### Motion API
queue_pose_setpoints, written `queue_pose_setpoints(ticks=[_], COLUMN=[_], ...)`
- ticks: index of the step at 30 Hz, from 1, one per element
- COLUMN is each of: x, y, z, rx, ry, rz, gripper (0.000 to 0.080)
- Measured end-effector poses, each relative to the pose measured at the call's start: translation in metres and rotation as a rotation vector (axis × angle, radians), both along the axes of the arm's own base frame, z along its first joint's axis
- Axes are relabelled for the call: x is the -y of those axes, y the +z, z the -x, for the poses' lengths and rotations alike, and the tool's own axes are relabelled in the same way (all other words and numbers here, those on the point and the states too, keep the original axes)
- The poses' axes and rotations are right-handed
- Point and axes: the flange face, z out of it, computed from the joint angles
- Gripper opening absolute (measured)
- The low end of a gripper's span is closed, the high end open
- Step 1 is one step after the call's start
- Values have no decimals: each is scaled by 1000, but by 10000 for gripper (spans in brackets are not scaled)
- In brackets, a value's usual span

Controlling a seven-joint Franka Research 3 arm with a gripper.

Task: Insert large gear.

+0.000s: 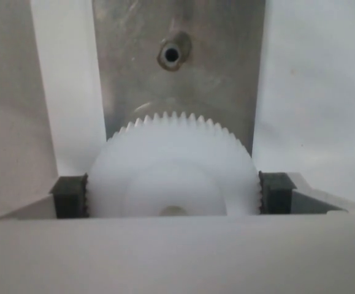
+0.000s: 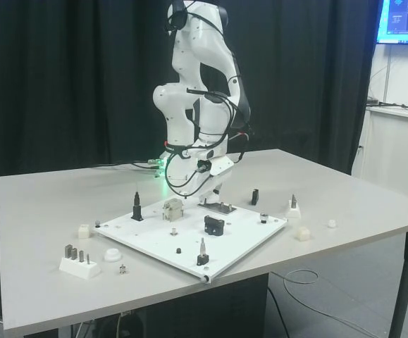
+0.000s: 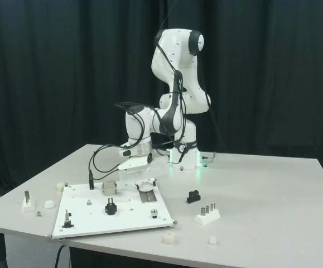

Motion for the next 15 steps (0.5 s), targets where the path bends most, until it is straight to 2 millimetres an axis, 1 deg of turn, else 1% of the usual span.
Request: queue_pose_setpoints(ticks=[5,6,11,12,15], x=[0,0,0,1,3], y=[0,1,3,4,8], z=[-1,-1,-2,-2,-3], rx=[2,2,7,9,17], ry=[-3,-6,-38,-44,-55], rz=[0,-1,1,0,-1], gripper=[594,739,739,787,787])
